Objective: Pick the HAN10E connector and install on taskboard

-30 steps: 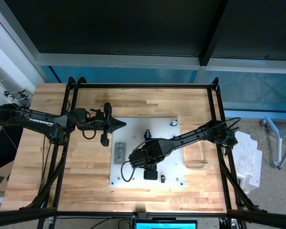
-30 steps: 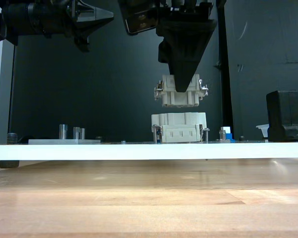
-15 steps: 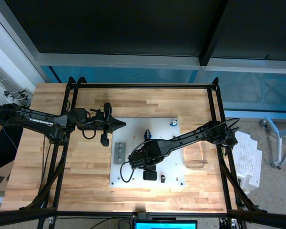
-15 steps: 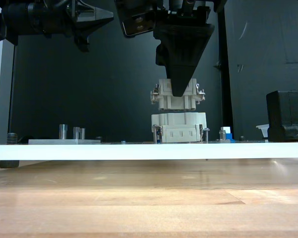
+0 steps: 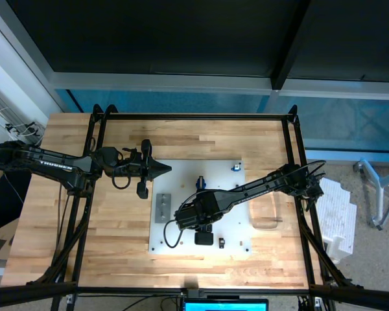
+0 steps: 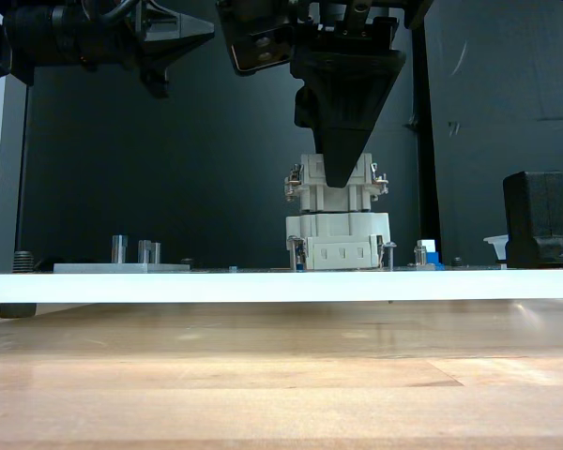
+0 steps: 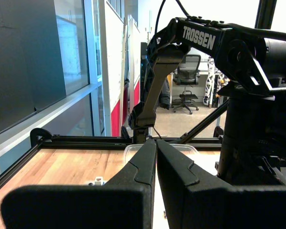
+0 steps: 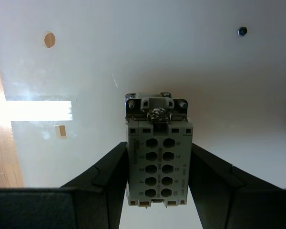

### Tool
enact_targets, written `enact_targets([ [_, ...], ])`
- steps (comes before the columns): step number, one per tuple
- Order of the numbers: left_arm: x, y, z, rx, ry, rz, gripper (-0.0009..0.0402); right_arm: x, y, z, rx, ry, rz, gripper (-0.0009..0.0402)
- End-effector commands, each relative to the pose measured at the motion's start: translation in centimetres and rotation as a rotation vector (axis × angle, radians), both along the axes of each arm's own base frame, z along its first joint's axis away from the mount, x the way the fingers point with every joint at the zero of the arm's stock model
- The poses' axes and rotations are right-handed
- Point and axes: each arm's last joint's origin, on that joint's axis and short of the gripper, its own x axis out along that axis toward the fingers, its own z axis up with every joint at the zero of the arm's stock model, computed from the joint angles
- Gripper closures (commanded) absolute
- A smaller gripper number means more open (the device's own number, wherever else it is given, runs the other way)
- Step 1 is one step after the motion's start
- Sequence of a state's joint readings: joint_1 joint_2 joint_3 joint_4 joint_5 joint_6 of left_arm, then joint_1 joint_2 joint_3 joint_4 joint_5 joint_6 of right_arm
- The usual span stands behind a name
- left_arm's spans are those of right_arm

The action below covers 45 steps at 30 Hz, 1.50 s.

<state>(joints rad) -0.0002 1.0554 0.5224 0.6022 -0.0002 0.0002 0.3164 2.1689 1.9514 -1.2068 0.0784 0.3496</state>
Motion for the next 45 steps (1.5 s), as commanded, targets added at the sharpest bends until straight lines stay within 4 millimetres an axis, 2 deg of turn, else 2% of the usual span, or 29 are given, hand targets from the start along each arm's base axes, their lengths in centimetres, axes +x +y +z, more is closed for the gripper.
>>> enact_targets([
  [1, 0.0, 0.0, 0.0, 0.0, 0.0, 0.0, 0.0392, 0.0, 0.0, -0.1, 0.0, 0.001, 0.001, 0.0354],
  [27, 0.0, 0.0, 0.0, 0.0, 0.0, 0.0, 0.0392, -0.1, 0.4, -1.0, -0.003, -0.004, 0.035, 0.0354],
  [45, 0.0, 0.0, 0.0, 0.0, 0.0, 0.0, 0.0392, -0.1, 0.4, -2.6, -0.002, -0.009, 0.038, 0.0354],
])
